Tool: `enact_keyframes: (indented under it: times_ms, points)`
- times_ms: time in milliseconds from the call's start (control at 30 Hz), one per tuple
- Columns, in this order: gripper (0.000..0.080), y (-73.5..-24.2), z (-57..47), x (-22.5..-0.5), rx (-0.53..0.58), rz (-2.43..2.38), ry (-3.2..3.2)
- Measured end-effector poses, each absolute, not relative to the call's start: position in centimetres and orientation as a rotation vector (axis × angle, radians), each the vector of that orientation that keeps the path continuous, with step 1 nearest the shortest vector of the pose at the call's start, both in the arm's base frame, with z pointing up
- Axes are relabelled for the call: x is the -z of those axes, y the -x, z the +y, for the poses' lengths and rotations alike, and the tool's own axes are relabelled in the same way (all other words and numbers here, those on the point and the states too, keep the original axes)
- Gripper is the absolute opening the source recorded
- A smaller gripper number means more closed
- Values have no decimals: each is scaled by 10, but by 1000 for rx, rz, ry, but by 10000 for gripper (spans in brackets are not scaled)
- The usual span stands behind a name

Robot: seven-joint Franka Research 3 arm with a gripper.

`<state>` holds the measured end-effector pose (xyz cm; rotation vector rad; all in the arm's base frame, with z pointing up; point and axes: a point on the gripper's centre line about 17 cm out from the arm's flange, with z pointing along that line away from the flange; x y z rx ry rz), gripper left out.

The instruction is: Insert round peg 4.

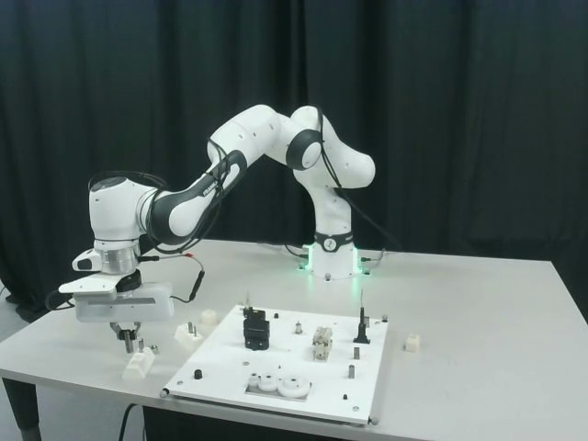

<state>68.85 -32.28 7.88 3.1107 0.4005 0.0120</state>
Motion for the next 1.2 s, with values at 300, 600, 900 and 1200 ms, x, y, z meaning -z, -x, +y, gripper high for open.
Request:
enact_keyframes:
  times_ms: [300, 600, 900, 1200]
  points:
    - [152, -688, -322, -76, -8, 405, -3112]
    - [152, -689, -319, -73, -9, 410, -3113]
    - [152, -692, -318, -73, -17, 413, -3111]
    - [152, -693, -318, -73, -22, 412, -3109]
